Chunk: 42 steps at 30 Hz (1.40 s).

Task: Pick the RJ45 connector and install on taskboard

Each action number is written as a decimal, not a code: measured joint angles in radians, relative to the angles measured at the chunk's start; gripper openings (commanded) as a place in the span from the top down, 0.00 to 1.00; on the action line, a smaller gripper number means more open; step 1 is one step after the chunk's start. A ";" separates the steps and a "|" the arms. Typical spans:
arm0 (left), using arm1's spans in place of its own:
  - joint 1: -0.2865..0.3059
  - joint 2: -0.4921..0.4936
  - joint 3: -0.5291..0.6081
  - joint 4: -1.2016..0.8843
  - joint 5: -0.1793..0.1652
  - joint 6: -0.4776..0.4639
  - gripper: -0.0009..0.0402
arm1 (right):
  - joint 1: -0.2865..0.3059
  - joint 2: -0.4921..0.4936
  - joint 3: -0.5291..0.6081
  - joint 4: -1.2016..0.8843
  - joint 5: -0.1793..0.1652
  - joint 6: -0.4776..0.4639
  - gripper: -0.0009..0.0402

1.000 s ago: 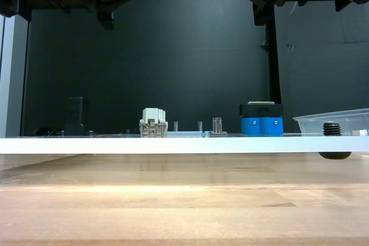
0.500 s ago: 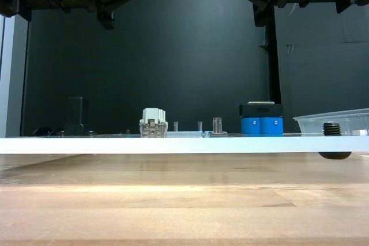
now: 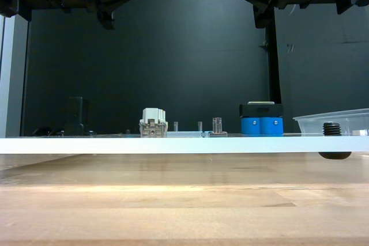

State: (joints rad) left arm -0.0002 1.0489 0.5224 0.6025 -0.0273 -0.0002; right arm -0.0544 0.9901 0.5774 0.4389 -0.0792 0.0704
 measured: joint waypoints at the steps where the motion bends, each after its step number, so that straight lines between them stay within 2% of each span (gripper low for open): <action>1: 0.000 0.000 0.000 0.000 0.000 0.000 0.98 | 0.000 0.000 0.000 0.000 0.000 0.000 0.98; 42: 0.000 0.000 0.000 0.000 0.000 0.000 0.98 | 0.000 0.000 0.000 -0.019 0.001 0.000 0.98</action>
State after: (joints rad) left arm -0.0002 1.0489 0.5228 0.6025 -0.0269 -0.0002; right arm -0.0547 0.9901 0.5777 0.4194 -0.0784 0.0700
